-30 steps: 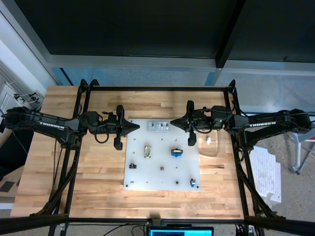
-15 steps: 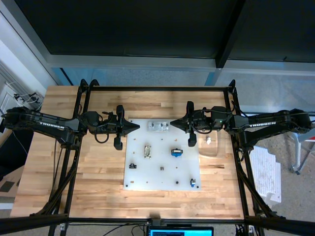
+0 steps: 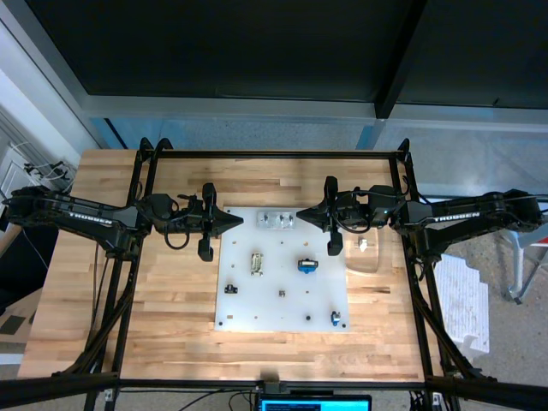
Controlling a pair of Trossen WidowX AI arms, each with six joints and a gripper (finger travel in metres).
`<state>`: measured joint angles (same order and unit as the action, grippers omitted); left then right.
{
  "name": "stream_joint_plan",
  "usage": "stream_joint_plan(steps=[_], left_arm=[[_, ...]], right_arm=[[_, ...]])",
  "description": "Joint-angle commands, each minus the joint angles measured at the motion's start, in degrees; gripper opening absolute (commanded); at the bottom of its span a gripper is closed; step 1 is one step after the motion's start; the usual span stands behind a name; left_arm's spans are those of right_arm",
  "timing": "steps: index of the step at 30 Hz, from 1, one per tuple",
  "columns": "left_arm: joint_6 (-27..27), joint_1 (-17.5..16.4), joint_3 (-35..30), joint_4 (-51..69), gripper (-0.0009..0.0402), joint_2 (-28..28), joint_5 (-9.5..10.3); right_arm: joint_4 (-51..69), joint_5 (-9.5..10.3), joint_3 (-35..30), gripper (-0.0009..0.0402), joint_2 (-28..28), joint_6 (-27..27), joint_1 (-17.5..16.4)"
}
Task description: Pick the RJ45 connector and install on taskboard
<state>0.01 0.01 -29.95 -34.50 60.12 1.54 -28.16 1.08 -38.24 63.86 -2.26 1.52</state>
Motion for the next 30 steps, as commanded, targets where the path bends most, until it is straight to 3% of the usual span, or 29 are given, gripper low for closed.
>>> stream_joint_plan(steps=[1, 30], left_arm=[[0.0, 0.0, 0.0, -0.02, 0.0, 0.0, 0.0], [0.0, -0.02, 0.0, 0.0, 0.0, 0.0, 0.0]], right_arm=[[0.02, -0.07, -0.02, 0.0, 0.0, -0.35, -0.04], [0.48, -0.63, -0.02, 0.0, 0.0, -1.53, -0.17]])
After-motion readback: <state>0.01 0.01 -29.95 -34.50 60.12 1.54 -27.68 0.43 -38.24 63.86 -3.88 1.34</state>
